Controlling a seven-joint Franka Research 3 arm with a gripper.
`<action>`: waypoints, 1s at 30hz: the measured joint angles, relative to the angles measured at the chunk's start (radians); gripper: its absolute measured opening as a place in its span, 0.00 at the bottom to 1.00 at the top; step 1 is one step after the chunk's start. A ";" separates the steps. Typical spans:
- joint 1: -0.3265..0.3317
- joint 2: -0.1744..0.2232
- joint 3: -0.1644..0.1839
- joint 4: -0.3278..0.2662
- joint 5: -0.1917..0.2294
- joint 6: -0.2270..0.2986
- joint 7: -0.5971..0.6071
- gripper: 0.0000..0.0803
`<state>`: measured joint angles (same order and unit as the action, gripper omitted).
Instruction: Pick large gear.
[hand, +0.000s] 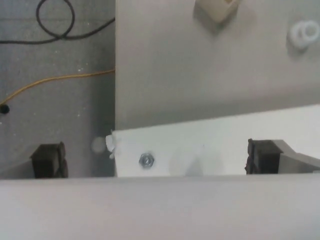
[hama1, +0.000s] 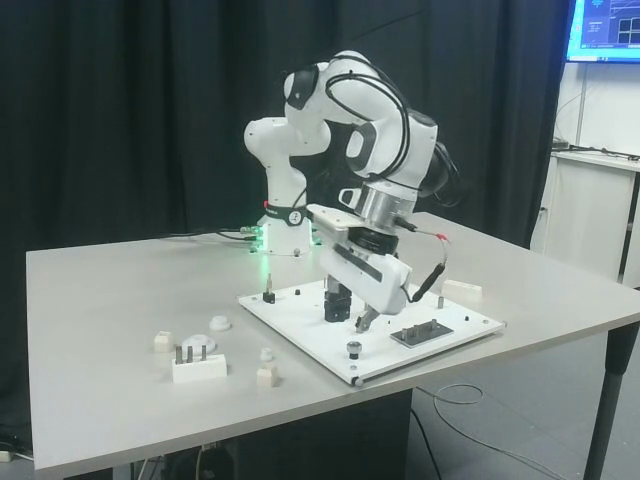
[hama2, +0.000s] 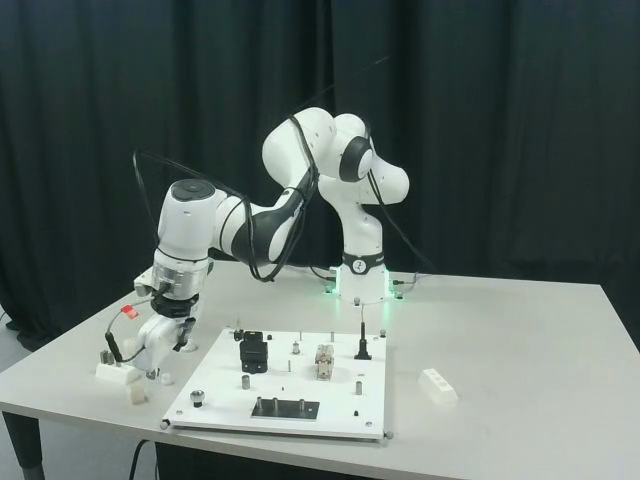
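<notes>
We see the black-tipped two-finger gripper (hand: 155, 159) spread wide and empty over the white plate's corner (hand: 210, 145), the white round gear (hand: 304, 34) lying flat at upper right.

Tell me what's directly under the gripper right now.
Under the gripper lies the corner of the white assembly board, with a small metal nut, on the grey table. Whatever is nearer the wrist is covered.
</notes>
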<state>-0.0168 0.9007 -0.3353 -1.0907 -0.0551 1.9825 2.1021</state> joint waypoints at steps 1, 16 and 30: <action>-0.008 -0.002 0.010 0.001 -0.011 -0.001 -0.012 1.00; -0.113 -0.023 0.081 0.001 -0.054 -0.009 -0.304 1.00; -0.183 -0.064 0.078 -0.057 -0.016 -0.030 -0.509 1.00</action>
<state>-0.1999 0.8370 -0.2576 -1.1475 -0.0714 1.9529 1.5927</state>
